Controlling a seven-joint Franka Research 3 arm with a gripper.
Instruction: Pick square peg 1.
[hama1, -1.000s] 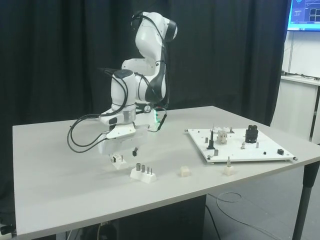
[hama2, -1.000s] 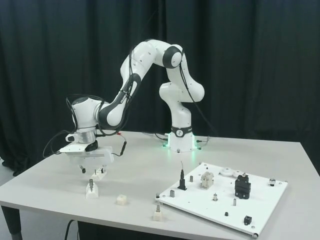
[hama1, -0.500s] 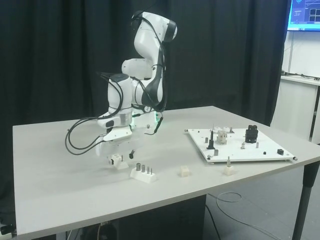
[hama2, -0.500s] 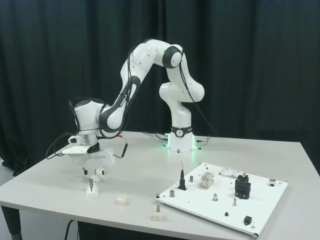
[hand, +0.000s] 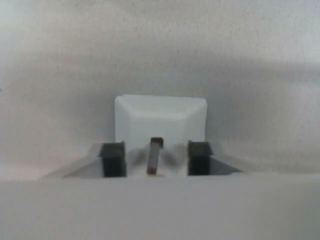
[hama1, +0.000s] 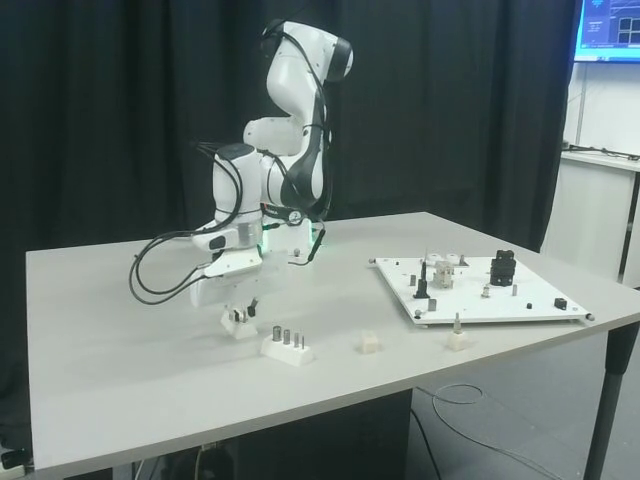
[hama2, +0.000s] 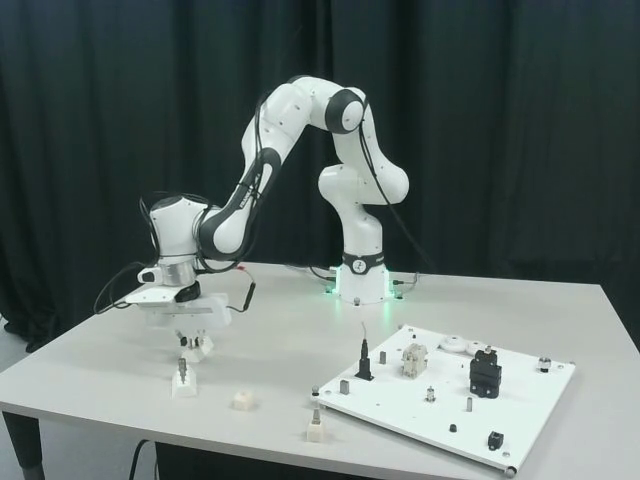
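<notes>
In the wrist view a thin grey square peg (hand: 155, 155) stands upright in a small white holder (hand: 160, 120). My gripper (hand: 156, 159) is open, with one black fingertip (hand: 112, 159) on each side of the peg and a gap on both sides. From the first room view the gripper (hama1: 243, 312) hangs low over that small holder (hama1: 238, 326) on the grey table (hama1: 120, 380). The second room view shows the gripper (hama2: 187, 343) over the same holder (hama2: 199, 352).
Beside the gripper stands a white holder (hama1: 287, 349) with three upright pegs. Further along the table's front lie a small white cube (hama1: 370, 343) and a white block with a pin (hama1: 457, 339). A white board (hama1: 480, 298) carrying several parts lies to the right.
The arm has swung left in the first room view, and the gripper has come down over the small white holder so that its fingers straddle the peg.
</notes>
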